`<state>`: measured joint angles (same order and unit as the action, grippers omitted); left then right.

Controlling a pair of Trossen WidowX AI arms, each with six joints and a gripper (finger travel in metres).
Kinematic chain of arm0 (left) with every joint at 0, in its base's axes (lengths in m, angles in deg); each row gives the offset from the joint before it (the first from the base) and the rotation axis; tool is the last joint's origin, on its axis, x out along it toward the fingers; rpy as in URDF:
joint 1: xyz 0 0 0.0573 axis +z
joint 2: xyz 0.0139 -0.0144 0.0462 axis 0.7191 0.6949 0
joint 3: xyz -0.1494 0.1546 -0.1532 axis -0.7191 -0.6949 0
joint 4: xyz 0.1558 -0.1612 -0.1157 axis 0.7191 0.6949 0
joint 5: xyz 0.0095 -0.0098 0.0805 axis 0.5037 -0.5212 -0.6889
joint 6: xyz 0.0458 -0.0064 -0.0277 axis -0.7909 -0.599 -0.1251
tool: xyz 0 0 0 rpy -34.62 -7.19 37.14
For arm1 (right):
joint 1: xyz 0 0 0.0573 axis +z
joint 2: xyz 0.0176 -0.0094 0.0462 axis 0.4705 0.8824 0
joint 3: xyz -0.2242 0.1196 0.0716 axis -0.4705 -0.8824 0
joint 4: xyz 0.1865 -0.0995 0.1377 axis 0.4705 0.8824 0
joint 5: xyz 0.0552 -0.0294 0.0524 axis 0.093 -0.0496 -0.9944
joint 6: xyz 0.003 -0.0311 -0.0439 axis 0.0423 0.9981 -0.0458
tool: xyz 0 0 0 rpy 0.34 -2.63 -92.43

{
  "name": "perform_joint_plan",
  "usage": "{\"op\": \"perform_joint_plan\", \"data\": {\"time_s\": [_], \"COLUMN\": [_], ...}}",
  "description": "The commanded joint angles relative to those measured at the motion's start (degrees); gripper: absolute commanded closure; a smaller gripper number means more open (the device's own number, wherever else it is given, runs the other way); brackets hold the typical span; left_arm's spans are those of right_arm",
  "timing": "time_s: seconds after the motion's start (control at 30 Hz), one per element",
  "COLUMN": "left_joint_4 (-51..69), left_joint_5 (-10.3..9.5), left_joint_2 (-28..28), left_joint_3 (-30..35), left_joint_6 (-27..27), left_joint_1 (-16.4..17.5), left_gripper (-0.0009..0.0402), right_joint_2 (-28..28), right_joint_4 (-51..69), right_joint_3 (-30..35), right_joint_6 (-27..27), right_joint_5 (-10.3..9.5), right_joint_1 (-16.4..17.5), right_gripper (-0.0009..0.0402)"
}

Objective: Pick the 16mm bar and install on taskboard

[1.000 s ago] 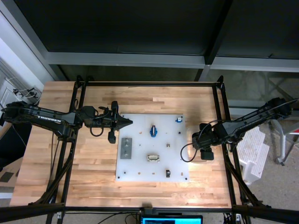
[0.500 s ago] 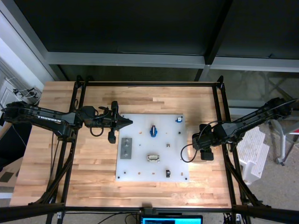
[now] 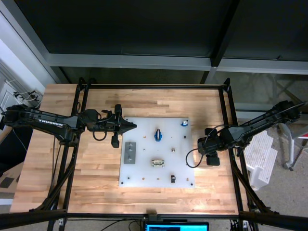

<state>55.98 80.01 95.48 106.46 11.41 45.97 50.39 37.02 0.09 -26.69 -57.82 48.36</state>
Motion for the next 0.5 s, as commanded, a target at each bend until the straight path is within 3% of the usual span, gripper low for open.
{"op": "perform_joint_plan", "data": {"time_s": [0.03,0.5], "left_joint_4": [0.0,0.0], "left_joint_5": [0.02,0.02], "left_joint_2": [0.0,0.0], "left_joint_3": [0.0,0.0], "left_joint_6": [0.0,0.0], "left_joint_1": [0.0,0.0], "left_gripper": [0.0393,0.0393], "right_joint_2": [0.0,0.0], "right_joint_4": [-0.1,0.0], "right_joint_3": [0.0,-0.1], "right_joint_6": [0.0,0.0], "right_joint_5": [0.04,0.09], "right_joint_1": [0.0,0.0], "right_gripper": [0.0256,0.0322]}}
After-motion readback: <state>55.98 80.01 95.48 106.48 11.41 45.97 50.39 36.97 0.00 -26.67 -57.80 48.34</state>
